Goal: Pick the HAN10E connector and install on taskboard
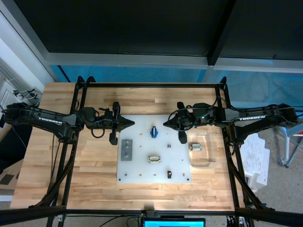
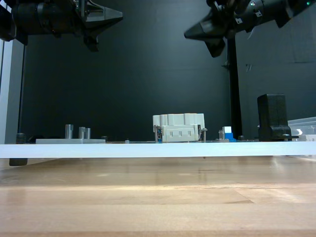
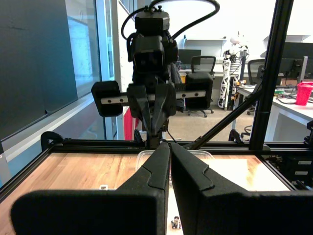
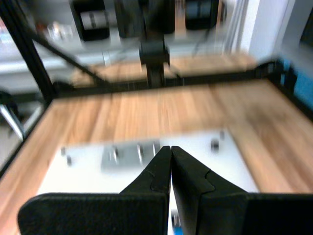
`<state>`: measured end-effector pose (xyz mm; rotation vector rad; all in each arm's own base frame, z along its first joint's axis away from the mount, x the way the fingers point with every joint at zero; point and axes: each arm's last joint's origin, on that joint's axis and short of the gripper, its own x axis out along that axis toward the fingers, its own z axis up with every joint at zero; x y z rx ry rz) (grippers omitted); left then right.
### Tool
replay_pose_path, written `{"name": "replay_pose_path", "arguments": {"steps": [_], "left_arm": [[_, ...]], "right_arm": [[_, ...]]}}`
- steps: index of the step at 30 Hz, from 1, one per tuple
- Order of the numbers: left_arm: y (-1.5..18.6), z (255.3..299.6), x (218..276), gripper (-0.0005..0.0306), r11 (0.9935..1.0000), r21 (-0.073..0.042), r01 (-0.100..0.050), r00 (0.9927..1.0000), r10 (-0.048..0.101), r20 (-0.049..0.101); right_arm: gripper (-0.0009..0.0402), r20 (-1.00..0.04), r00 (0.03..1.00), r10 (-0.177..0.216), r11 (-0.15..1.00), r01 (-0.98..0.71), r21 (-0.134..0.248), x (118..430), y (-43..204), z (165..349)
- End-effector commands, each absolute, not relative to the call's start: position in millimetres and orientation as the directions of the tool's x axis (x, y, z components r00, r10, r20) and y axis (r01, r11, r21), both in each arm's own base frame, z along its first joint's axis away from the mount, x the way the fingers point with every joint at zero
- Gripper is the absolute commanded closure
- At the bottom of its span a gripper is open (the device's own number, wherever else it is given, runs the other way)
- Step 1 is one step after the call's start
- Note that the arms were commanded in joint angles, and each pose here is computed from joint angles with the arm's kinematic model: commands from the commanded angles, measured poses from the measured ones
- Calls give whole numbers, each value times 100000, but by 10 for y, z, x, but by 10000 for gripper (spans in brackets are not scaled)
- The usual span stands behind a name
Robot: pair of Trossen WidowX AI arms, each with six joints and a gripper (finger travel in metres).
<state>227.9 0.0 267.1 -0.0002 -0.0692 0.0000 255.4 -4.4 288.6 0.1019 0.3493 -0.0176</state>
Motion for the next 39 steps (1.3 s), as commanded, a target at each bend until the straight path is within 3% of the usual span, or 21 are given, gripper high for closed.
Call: {"name": "replay_pose_path", "arguments": {"steps": [1,8,15,23,28,39], "left_arm": [[0,2672,2279,300,100000,18,-1,99758,0,6956],[0,2672,2279,300,100000,18,-1,99758,0,6956],[0,2672,2279,300,100000,18,-1,99758,0,6956],[0,2672,2279,300,100000,18,-1,99758,0,6956],[0,2672,2279,300,100000,18,-1,99758,0,6956],[0,2672,2279,300,100000,18,-1,99758,0,6956]], "right_arm": [[393,-44137,89733,114,99438,4569,9545,2523,-42,2914],[393,-62808,77799,1568,99085,7211,11407,2404,-3,3018],[393,-76833,63925,3218,99466,5494,8737,2245,52,3103],[393,-89637,44183,3613,99846,2190,5104,2046,94,3018],[393,-93701,34911,-1155,99992,-77,-1262,1951,139,2979],[393,-97413,22589,-657,99763,-6522,-2186,1910,261,2881]]}}
